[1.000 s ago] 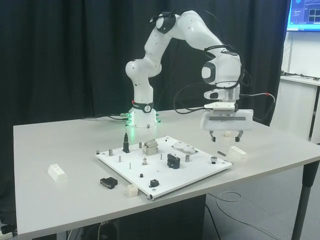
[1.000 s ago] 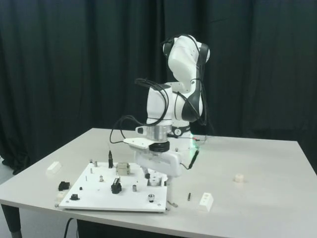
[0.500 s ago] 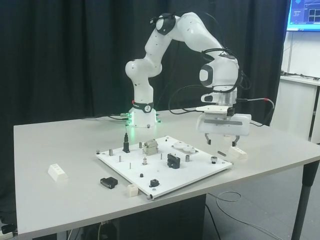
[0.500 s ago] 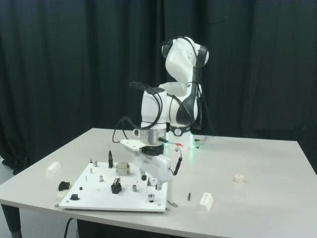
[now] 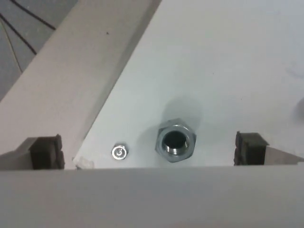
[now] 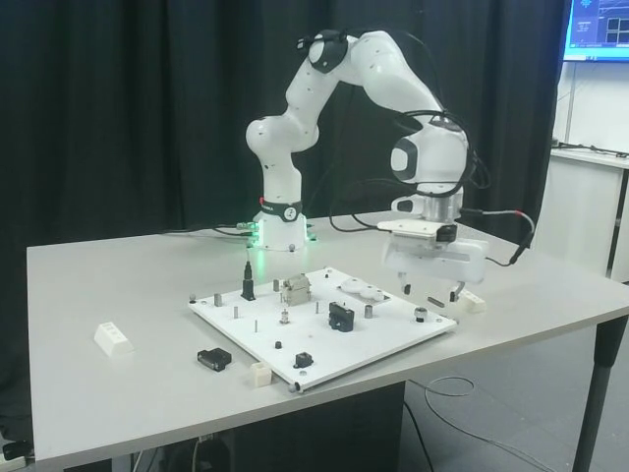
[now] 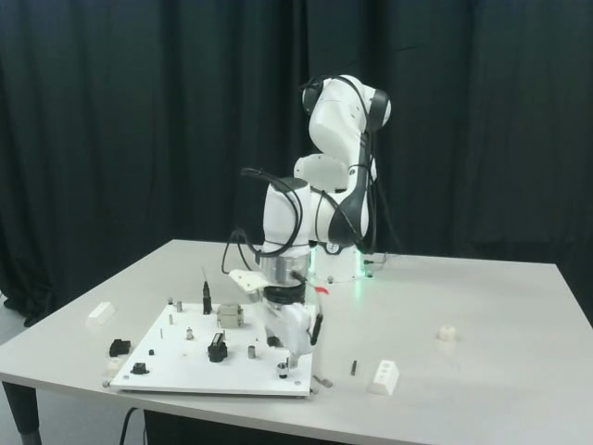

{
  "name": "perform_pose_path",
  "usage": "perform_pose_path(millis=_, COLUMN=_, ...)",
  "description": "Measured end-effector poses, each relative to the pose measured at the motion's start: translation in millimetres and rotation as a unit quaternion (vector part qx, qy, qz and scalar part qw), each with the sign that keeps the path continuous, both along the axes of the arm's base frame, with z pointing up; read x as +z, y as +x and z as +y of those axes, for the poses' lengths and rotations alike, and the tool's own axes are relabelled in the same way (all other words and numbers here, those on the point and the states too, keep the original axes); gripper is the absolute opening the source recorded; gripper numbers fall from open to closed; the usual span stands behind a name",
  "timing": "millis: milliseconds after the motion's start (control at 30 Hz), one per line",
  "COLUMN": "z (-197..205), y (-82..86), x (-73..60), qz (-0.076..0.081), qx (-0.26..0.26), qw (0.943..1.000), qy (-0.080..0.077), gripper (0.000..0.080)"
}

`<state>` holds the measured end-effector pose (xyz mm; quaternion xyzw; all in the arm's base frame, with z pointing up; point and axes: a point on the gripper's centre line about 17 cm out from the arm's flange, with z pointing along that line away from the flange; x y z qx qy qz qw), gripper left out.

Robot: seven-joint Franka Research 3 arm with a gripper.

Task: Remove bolt 4.

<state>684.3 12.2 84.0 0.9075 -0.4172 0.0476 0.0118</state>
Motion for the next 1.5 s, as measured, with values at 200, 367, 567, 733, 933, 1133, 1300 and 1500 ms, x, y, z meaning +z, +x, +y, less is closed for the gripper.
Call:
perform_pose_path(millis=200, z=0, y=-1.6, x=-10.8, qz=0.003, qx=-0.012, qw=0.9999, qy=0.007, gripper=0.08)
perform_pose_path(millis=367, z=-2, y=-2.9, x=-18.0, qz=0.006, qx=-0.017, qw=0.9998, qy=0.012, gripper=0.08)
perform_pose_path(millis=567, z=-7, y=-3.9, x=-24.0, qz=0.008, qx=-0.019, qw=0.9997, qy=0.016, gripper=0.08)
perform_pose_path(millis=733, z=-8, y=-4.0, x=-25.9, qz=0.009, qx=-0.011, qw=0.9997, qy=0.018, gripper=0.08)
perform_pose_path(millis=933, z=-9, y=-3.6, x=-26.0, qz=0.008, qx=-0.001, qw=0.9998, qy=0.017, gripper=0.08)
perform_pose_path(millis=1133, z=-9, y=-3.5, x=-26.3, qz=0.008, qx=0.001, qw=0.9998, qy=0.017, gripper=0.08)
perform_pose_path(millis=1300, z=-7, y=-4.7, x=-28.2, qz=0.009, qx=0.002, qw=0.9998, qy=0.017, gripper=0.08)
perform_pose_path(millis=1500, z=-6, y=-6.0, x=-31.8, qz=0.01, qx=0.003, qw=0.9998, qy=0.017, gripper=0.08)
